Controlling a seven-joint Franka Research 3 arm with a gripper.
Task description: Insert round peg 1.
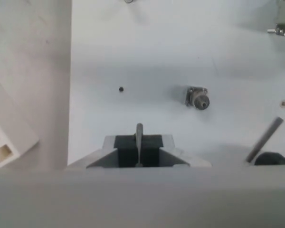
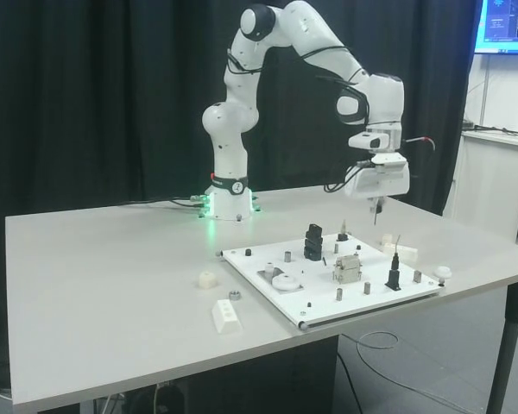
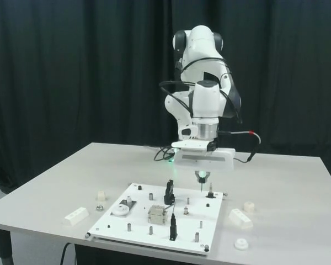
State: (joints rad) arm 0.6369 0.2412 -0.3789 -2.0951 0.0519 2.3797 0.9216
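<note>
Between the black pads of the claw sits a thin grey metal round peg, pinched by its upper end, its free tip pointing down toward the white square task board; claw closed on the peg, nothing else held.

Peg long axis: roughly vertical in both room views, in line with the claw's own approach axis; it hangs well above the board, not touching anything.

Target, as judged: a small dark round hole in the bare board surface shows in the wrist view, apart from the peg tip and offset to one side of it; whether this is the hole meant for peg 1 cannot be told; a grey threaded metal connector stands on the board at the other side of the peg line, also apart.

Arm pose: white arm bent high at the elbow, forearm reaching out over the far edge of the board, wrist turned so the claw points straight down; base bolted to the grey table behind the board.

Judgement: the move turns on sliding sideways until the tip is over the hole, keeping the peg plumb, then descending; any tilt in the grip would foul the rim.
</note>
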